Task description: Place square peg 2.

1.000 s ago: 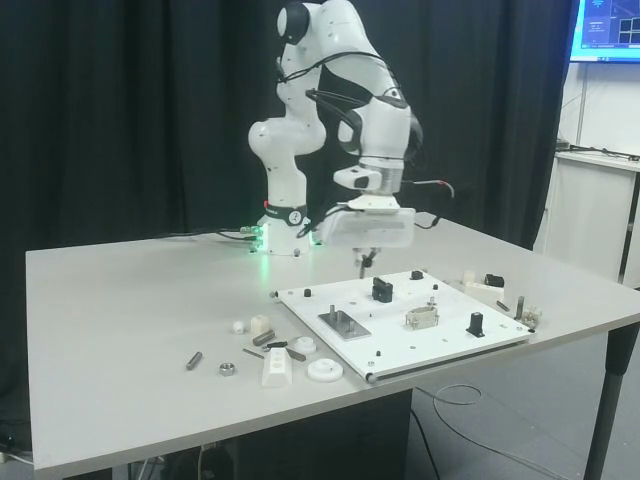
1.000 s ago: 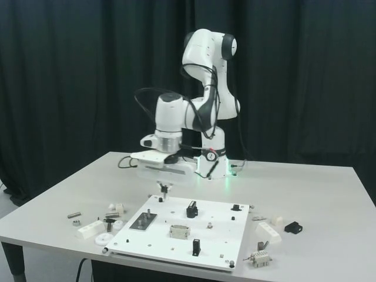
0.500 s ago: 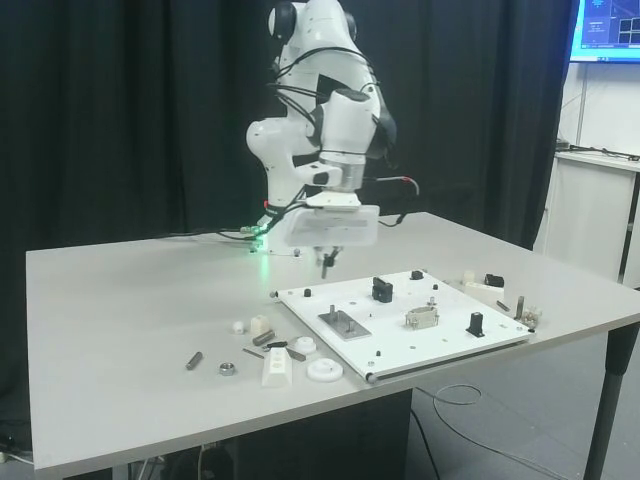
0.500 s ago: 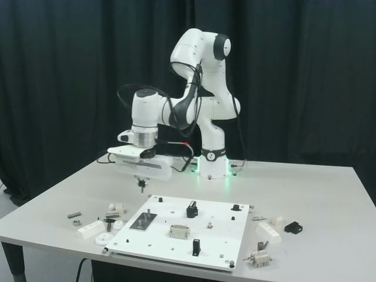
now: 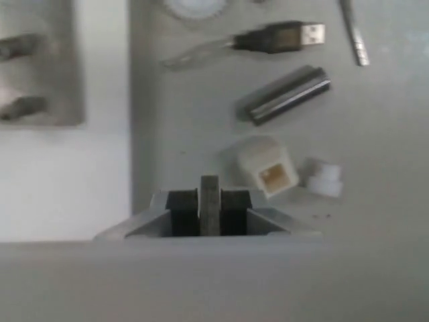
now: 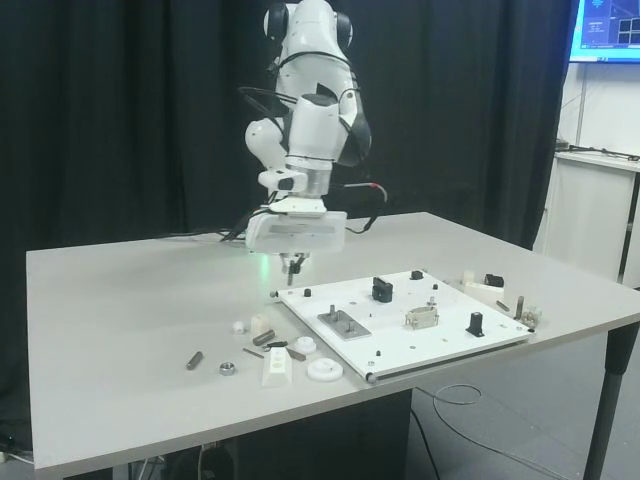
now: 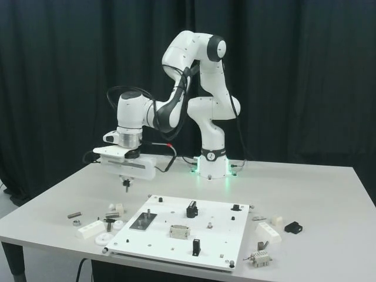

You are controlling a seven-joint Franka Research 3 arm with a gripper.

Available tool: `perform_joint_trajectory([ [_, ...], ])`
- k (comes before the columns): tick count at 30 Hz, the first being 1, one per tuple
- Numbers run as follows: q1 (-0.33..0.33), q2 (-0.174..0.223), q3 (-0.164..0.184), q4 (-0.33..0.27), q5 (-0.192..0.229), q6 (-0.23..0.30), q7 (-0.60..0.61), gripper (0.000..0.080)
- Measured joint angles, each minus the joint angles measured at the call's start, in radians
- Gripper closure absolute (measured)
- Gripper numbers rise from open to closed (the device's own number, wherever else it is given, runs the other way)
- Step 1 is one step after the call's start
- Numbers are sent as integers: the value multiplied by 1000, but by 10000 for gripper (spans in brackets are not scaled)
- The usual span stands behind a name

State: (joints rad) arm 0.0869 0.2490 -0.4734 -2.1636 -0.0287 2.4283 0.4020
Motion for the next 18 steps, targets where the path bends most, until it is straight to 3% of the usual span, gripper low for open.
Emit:
perform_joint_trajectory([
  [6, -35, 25, -3, 0, 11, 42, -43, 736],
  [18, -77, 111, -3, 18, 112, 143, -157, 736],
])
